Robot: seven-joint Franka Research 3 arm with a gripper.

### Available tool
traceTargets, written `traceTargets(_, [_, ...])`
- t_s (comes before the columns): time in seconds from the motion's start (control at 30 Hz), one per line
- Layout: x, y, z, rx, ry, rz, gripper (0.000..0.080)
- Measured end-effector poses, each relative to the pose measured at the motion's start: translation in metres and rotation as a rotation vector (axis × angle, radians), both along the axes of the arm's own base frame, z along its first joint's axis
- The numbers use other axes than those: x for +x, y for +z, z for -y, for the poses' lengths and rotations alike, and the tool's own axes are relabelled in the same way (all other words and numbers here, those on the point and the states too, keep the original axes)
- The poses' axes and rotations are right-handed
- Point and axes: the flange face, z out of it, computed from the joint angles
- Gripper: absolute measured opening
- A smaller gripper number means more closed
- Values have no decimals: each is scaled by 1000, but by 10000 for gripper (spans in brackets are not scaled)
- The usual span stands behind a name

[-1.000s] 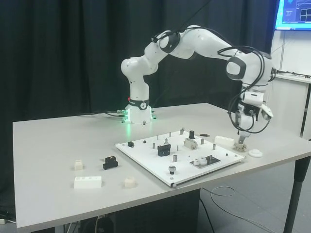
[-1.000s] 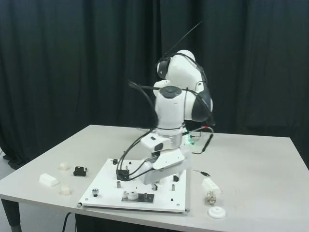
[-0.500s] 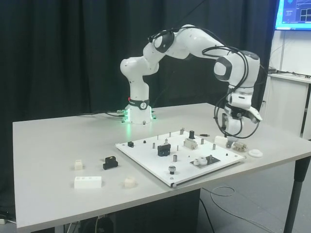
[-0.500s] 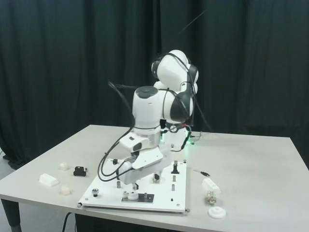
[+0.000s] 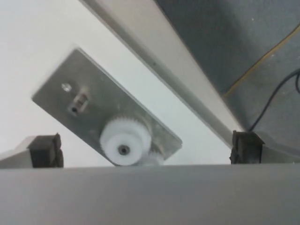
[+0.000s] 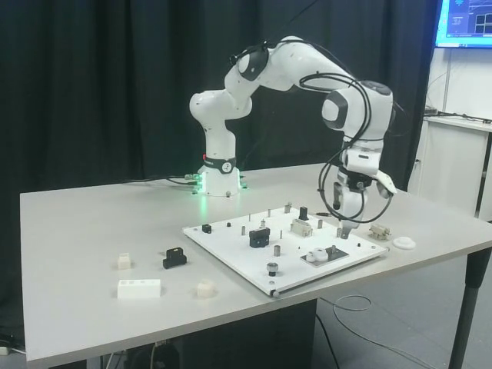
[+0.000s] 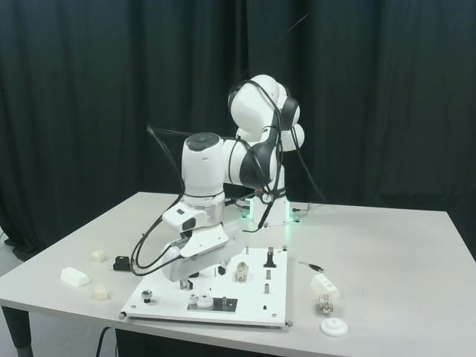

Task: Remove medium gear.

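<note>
The gripper (image 5: 143,152) hangs above the white board (image 6: 231,234), its fingers (image 5: 44,151) spread wide with nothing between them. The gear (image 5: 125,139) sits on its peg on the grey plate (image 5: 61,93), near the board's front edge. This looks like the approach; next it must drop straight down, straddle the gear and close.

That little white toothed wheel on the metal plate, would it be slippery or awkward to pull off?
The gear looks like hard white plastic, so probably stiff and light. Its toothed rim should give the fingers some bite. It sits on the grey plate, apparently on a peg, so it likely lifts straight up.
</note>
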Motion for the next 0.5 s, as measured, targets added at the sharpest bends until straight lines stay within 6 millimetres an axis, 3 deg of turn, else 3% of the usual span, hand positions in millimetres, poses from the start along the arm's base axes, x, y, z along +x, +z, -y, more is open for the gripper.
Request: traceTargets(0.5, [-25,-10,25,22,32,27,800])
